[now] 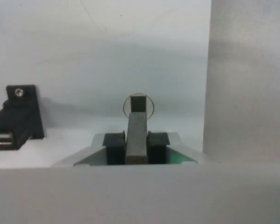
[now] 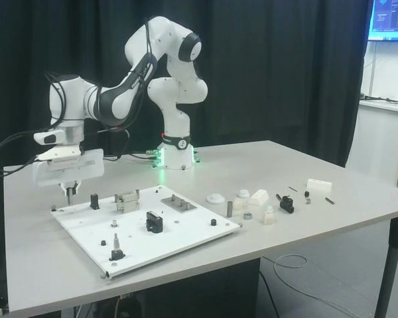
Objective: Place square peg 4.
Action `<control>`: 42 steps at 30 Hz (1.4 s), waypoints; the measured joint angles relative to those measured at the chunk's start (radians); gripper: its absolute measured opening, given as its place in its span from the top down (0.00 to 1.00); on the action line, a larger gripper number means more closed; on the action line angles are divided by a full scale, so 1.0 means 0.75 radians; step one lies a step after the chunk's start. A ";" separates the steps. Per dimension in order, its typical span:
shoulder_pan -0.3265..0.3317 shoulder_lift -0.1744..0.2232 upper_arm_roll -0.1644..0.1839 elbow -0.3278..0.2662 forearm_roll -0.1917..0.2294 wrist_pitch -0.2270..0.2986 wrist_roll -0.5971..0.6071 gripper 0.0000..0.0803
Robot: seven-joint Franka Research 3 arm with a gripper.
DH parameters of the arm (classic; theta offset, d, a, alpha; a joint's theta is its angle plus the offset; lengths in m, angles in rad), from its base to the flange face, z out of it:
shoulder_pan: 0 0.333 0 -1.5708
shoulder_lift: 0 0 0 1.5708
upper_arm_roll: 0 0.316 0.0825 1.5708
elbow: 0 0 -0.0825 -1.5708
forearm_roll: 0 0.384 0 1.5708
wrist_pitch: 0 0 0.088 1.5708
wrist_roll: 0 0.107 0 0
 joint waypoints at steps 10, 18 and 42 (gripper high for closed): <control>0.018 -0.021 -0.008 -0.001 -0.030 -0.010 0.031 0.88; 0.027 -0.021 -0.013 0.000 -0.031 -0.009 0.033 0.88; 0.056 -0.043 -0.012 0.016 -0.029 -0.027 0.067 0.88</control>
